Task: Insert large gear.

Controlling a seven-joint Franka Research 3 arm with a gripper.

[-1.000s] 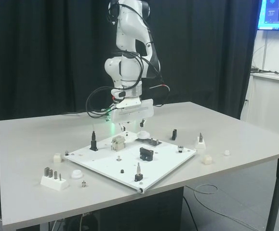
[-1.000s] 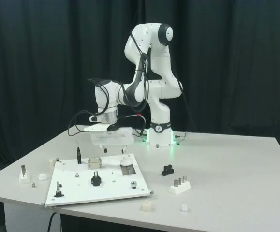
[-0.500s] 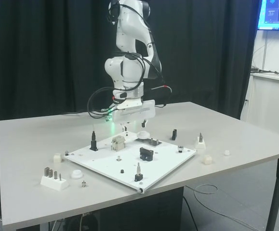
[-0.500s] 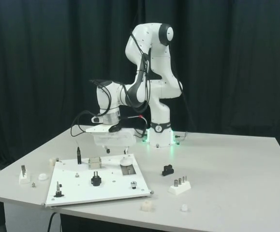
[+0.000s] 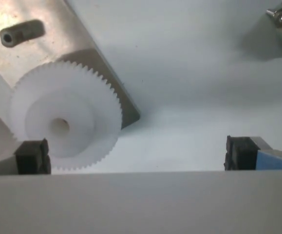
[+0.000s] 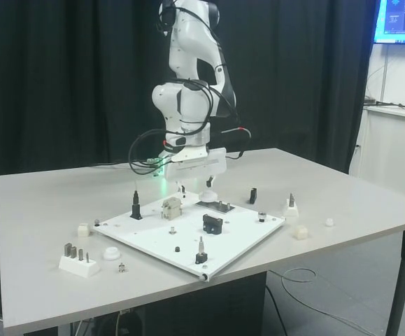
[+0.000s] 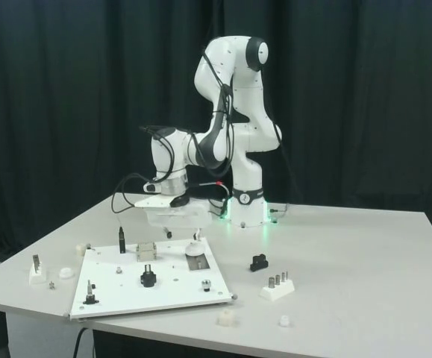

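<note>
The large white gear (image 5: 65, 115) lies flat on a grey metal plate (image 5: 58, 44) on the white board; a short metal peg (image 5: 21, 31) stands on the same plate beside it. My gripper (image 5: 136, 155) hangs above the board, open, with nothing between its fingers. One black fingertip (image 5: 32, 157) is over the gear's rim, and the other is out over bare board. From the first room view the gear (image 6: 207, 195) sits at the board's back edge just under the gripper (image 6: 195, 183). The second room view shows the gear (image 7: 194, 248) below the gripper (image 7: 182, 233) too.
The white board (image 6: 244, 231) carries a tall black peg (image 6: 136, 206), a grey block (image 6: 171, 207), a black fixture (image 6: 211, 223) and small posts. Around it on the grey table (image 6: 41, 210) are a white holder with pins (image 6: 78, 260), small white parts (image 6: 300, 231) and a black piece (image 6: 252, 195).
The arm's hand has shifted slightly to the right in both room views. The gear has stayed in place on the board.
</note>
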